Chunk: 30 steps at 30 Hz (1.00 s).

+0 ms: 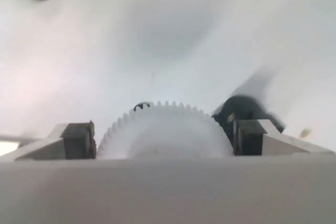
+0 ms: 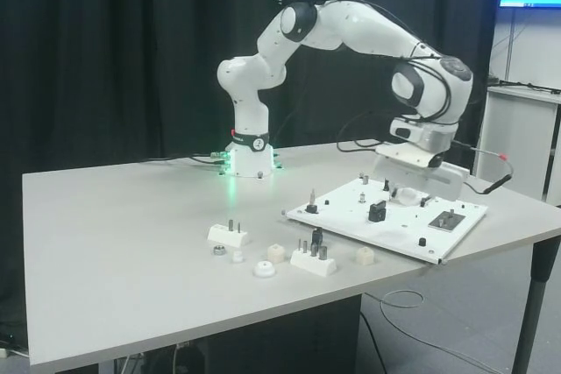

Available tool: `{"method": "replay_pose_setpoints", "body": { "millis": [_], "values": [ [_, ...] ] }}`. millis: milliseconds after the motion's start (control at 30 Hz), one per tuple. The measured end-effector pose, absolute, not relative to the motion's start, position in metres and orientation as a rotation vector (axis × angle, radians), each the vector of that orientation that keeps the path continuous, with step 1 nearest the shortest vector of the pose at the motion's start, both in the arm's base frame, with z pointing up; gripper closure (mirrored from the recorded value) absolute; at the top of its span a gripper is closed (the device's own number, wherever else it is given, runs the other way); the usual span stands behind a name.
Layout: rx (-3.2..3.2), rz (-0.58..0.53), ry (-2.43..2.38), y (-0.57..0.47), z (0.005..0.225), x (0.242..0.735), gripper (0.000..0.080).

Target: Insert large gear.

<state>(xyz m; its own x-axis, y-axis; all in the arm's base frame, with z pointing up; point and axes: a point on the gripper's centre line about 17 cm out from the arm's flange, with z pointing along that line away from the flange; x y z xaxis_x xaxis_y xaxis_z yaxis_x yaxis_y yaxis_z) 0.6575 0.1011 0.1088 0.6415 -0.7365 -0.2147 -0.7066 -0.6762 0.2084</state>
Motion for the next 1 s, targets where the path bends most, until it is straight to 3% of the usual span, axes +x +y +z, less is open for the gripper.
{"method": "replay_pose_setpoints", "body": {
  "millis": [667,1000],
  "values": [
    [2.635,-0.178,-1.42,0.183,0.116,0.673,0.0226],
    [2.599,-0.124,-1.489,0.199,0.113,0.675,0.0226]
  ]
}}
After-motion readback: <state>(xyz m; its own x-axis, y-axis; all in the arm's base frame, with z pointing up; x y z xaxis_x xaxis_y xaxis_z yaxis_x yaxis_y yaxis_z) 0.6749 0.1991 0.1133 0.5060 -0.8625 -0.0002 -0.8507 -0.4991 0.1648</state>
